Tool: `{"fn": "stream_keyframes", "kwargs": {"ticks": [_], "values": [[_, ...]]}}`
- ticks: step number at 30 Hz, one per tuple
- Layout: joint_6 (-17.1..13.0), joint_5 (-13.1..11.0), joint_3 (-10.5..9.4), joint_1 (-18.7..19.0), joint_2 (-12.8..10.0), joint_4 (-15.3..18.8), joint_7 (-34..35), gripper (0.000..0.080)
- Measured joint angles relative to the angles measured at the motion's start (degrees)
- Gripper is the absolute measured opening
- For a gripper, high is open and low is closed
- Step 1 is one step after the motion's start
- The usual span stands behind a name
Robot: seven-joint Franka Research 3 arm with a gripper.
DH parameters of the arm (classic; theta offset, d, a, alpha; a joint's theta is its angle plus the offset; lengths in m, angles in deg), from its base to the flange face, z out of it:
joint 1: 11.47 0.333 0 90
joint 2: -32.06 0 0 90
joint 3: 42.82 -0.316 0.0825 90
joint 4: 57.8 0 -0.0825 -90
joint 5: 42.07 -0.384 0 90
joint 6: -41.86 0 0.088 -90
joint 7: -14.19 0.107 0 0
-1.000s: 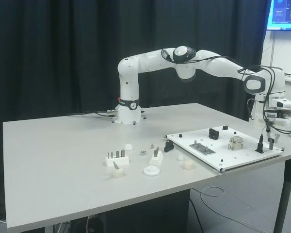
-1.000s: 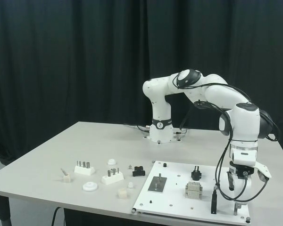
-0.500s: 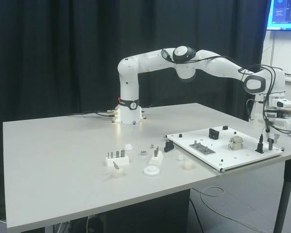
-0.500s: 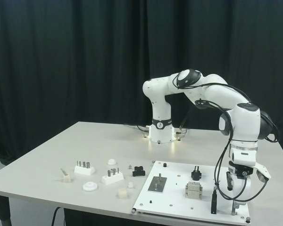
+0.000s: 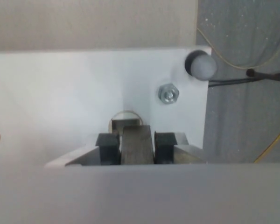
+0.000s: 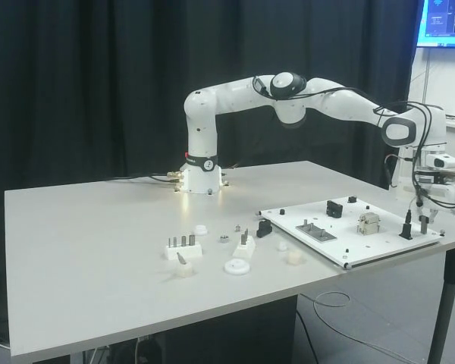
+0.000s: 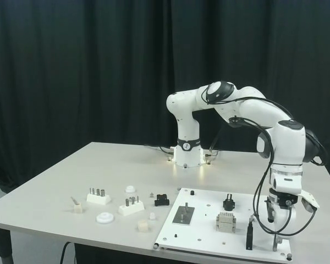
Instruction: Insert square peg 4.
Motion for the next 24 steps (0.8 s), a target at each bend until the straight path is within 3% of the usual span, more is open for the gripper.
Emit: {"fn": "stream_keyframes", "kwargs": {"ticks": [24], "values": [[0.05,0.20,-0.33,-0.18,0.00,-0.11,0.79,0.0155]]}}
